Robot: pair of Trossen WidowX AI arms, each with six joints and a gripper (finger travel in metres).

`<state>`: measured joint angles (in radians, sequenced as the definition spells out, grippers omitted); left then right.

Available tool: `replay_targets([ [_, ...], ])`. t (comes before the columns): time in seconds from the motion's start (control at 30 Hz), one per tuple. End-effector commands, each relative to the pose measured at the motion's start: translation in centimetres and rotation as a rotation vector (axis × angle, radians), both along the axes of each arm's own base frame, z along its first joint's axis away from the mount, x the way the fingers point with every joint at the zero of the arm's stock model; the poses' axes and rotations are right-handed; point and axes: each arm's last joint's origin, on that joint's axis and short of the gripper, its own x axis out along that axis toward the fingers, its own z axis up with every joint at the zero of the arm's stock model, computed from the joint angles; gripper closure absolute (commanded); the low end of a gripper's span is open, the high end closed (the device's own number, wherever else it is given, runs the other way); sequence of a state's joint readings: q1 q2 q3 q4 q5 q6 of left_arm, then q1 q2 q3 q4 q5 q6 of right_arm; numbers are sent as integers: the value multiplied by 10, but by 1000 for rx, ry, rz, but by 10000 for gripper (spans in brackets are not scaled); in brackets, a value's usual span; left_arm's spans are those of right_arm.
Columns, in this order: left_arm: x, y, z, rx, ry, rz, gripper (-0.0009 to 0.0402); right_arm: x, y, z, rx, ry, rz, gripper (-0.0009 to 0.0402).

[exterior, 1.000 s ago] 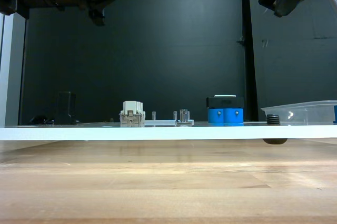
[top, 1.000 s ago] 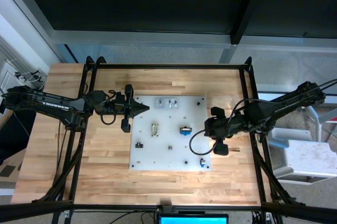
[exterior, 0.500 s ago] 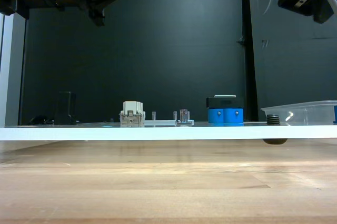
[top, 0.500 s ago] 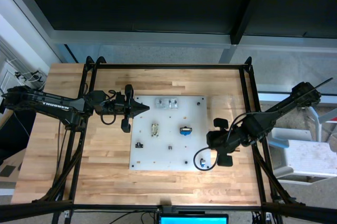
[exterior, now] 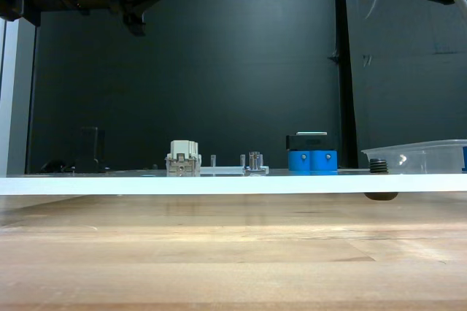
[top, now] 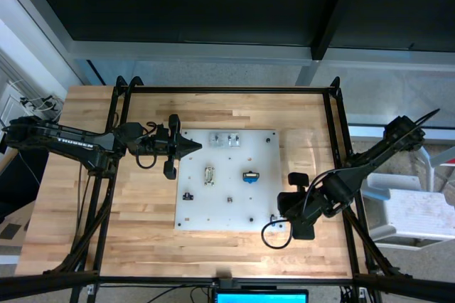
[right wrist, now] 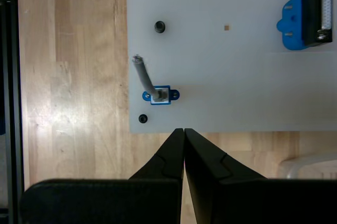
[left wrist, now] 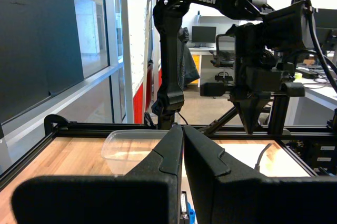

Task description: Remove the rj45 connector and place it in the container

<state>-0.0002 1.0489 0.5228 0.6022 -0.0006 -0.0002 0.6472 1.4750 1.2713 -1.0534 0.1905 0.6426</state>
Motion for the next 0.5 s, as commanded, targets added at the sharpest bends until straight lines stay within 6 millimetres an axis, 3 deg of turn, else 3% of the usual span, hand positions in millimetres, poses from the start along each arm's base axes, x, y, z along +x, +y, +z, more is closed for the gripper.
replay_targets([
  [0.03, 0, 0, 0, 0, 0, 0, 392, 2, 3, -4, -2, 4, 1, 375],
  [0.33, 0, 0, 0, 0, 0, 0, 392, 9, 10, -14, -12, 16, -1, 251],
  [0.5, 0, 0, 0, 0, 0, 0, 392, 14, 13, -22, -34, 25, -4, 209],
])
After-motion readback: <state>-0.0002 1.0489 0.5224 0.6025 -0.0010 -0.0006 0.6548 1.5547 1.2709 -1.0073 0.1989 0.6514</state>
